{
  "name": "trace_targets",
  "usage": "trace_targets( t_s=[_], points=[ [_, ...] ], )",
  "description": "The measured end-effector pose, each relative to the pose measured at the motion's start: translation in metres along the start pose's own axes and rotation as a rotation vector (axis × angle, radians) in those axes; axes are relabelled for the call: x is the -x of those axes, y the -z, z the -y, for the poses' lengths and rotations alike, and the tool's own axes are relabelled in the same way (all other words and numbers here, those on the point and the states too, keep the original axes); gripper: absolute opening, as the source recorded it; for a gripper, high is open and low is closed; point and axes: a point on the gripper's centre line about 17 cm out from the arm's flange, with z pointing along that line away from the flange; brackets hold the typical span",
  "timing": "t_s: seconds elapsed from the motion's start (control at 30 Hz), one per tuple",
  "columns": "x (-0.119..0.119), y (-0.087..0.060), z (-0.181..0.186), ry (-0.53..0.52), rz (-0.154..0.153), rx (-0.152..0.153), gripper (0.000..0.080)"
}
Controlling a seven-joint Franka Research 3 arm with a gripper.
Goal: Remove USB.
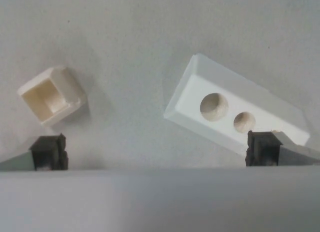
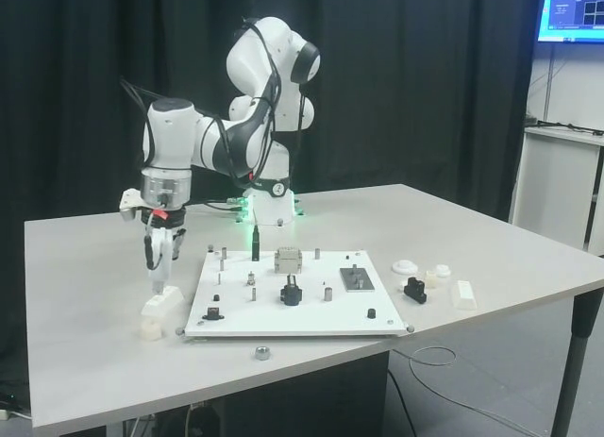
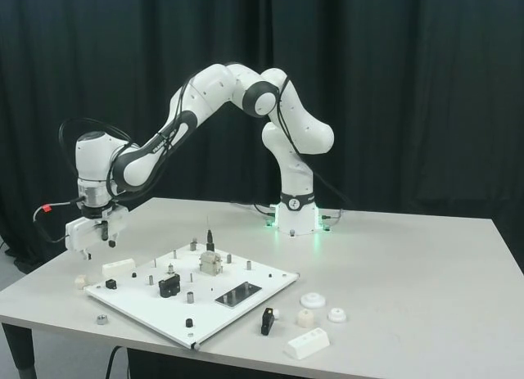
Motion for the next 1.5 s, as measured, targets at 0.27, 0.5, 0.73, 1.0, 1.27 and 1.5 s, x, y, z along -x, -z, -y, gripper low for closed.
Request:
trace_targets(
  t_s=[0.27,0.5,0.73,1.0,1.27,1.5],
  points=[
    [-0.005,0.003,0.0,0.012,-0.006,-0.003,0.08],
    [-0.006,0.006,0.001,0.018,-0.008,-0.008,0.08],
    [-0.007,0.008,0.002,0.023,-0.007,-0.009,0.08],
    [-0.004,0.012,0.0,0.045,0.003,-0.005,0.08],
    [0.008,0.012,-0.007,0.133,0.034,0.024,0.08],
    [0.036,0.013,-0.014,0.278,0.084,0.06,0.08]
  ],
)
